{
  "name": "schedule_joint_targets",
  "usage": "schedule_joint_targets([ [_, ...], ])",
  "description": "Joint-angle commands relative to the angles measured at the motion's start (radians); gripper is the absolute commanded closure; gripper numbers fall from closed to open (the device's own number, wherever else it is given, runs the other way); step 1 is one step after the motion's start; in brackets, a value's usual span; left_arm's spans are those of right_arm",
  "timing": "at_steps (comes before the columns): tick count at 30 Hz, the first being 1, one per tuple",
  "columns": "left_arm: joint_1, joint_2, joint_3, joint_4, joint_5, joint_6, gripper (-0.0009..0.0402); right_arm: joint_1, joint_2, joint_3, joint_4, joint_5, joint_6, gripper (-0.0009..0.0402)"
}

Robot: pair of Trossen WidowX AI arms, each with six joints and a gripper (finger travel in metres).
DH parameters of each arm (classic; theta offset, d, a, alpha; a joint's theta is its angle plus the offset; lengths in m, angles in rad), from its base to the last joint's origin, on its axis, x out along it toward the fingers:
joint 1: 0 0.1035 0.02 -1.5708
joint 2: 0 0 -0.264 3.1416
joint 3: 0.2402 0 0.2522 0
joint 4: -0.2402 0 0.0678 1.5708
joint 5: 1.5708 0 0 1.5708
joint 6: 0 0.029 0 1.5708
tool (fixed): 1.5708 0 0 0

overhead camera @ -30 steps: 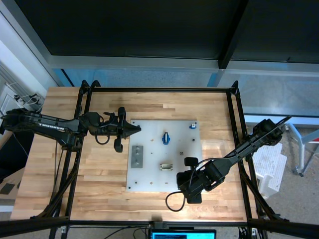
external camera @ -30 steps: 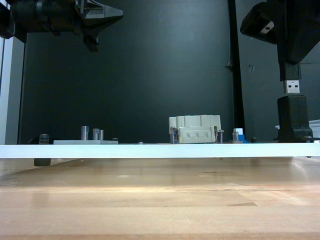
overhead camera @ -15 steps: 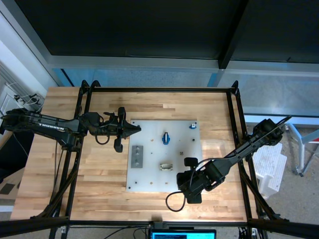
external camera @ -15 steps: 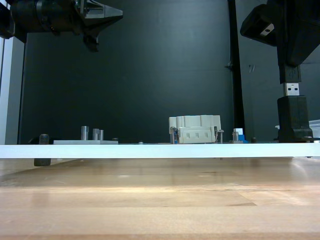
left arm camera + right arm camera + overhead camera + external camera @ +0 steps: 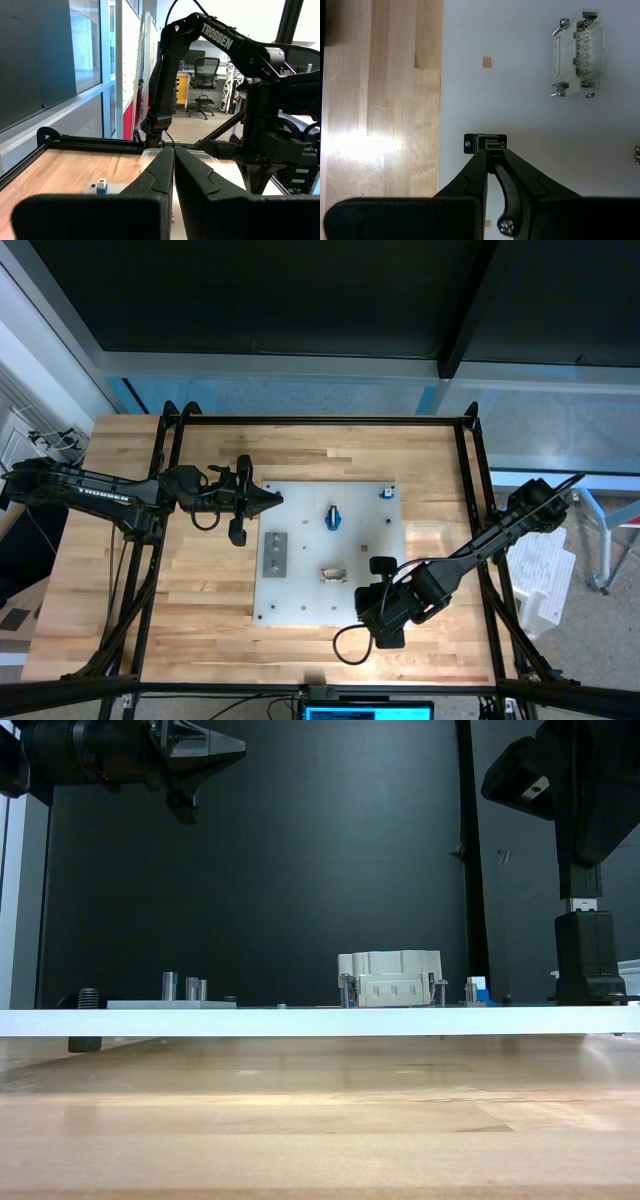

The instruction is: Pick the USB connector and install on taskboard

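When viewed from above: right gripper [image 5: 388, 628] low over the near right corner of the taskboard [image 5: 300, 570]; left gripper [image 5: 272, 498] parked above its far left edge.

From table height: insertion under way, small dark USB connector [image 5: 583, 885] pinched upright, silver tip at the mouth of the black socket [image 5: 589, 955]. Next: press straight down, kept aligned.

Left wrist: fingers [image 5: 157, 175] pressed together, empty.

Right wrist: clamped on connector and cable [image 5: 507, 200].

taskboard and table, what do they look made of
Taskboard: smooth matt white, perhaps plastic or painted metal. Table: glossy wood, plank grain, glare. Right hand grips USB connector above board's near-right; left hand, shut, above far-left corner.
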State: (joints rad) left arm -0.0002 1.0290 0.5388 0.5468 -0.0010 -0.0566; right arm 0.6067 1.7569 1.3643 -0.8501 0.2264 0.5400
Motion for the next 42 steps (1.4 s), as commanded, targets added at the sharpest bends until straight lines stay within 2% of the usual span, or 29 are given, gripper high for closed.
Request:
schedule_joint_targets([
  [1,0.000,0.000,0.000,0.000,0.000,0.000,0.0393,0.000,0.001,-0.008,0.002,-0.003,0.002,0.0393],
  [14,0.000,0.000,0.000,0.000,0.000,0.000,0.0393,0.000,0.019,-0.054,0.056,-0.021,0.006,0.0393],
  [42,0.000,0.000,0.000,0.000,0.000,0.000,0.0393,0.000,-0.016,-0.048,0.058,-0.020,0.006,0.0393],
])
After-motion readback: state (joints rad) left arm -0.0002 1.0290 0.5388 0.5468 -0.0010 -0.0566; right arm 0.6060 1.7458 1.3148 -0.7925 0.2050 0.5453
